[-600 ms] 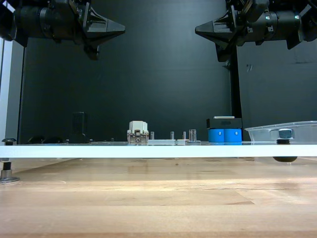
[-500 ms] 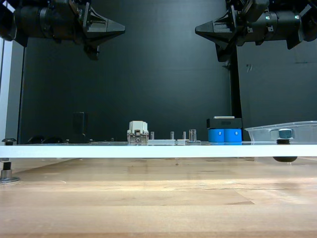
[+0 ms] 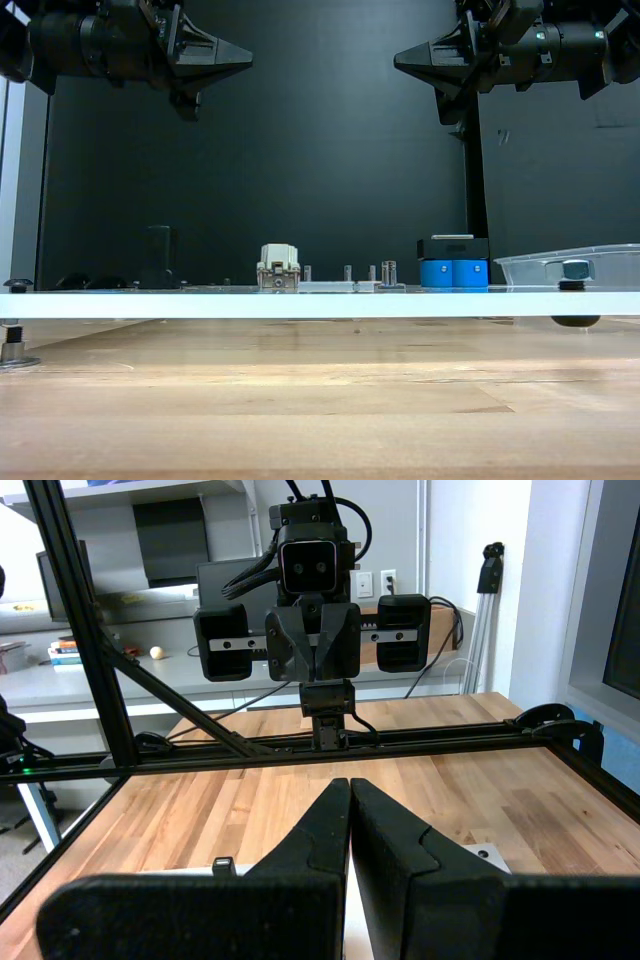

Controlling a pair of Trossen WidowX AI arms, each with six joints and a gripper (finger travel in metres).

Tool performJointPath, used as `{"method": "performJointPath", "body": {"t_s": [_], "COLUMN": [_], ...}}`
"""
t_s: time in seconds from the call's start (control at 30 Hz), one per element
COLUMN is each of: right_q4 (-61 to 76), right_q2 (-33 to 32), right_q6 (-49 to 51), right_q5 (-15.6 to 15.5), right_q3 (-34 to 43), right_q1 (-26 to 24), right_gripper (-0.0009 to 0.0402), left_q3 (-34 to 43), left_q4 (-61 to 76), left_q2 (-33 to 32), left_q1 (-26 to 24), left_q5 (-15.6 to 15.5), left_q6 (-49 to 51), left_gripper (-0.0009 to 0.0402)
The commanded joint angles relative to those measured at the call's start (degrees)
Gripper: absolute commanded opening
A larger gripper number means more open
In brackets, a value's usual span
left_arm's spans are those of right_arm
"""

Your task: Unfasten the M12 nut and place it in the container

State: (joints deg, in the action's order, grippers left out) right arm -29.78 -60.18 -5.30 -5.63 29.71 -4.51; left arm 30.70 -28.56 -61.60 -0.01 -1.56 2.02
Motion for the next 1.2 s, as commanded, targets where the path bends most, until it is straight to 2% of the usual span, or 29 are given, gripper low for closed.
{"method": "performJointPath", "body": {"t_s": [0.03, 0.3, 0.4, 0.8, 0.87, 1.03, 1.2], "right_q4": [0.00, 0.11, 2.99, 37.73, 43.43, 54.73, 62.71], "right_q2": [-0.02, -0.31, -0.26, -1.20, -2.45, -7.52, -13.49], "right_q6": [0.00, -0.28, -1.07, -3.50, -3.45, -5.14, -14.21], "right_q5": [0.00, -0.04, -1.92, -1.36, -0.72, 4.52, 4.61], "right_q3": [0.00, 0.39, 1.70, 13.18, 15.28, 21.07, 27.08], "right_q1": [0.02, 0.04, 0.26, 8.87, 10.75, 16.61, 20.11], "right_gripper": [0.0000, 0.0000, 0.0000, 0.0000, 0.0000, 0.0000, 0.0000], "left_q3": [0.02, 0.02, 0.02, 0.02, 0.02, 0.02, 0.02], "left_q4": [-0.02, -0.02, -0.02, -0.02, -0.02, -0.04, -0.04], "left_q2": [0.00, 0.00, 0.00, 0.00, 0.00, 0.00, 0.00], "left_q1": [0.00, 0.00, 0.00, 0.00, 0.02, 0.00, 0.02], "left_q5": [0.02, 0.02, 0.02, 0.00, 0.02, 0.02, 0.02], "left_q6": [-0.02, -0.02, -0.02, -0.02, -0.02, -0.02, -0.02], "left_gripper": [0.0000, 0.0000, 0.0000, 0.0000, 0.0000, 0.0000, 0.0000]}}
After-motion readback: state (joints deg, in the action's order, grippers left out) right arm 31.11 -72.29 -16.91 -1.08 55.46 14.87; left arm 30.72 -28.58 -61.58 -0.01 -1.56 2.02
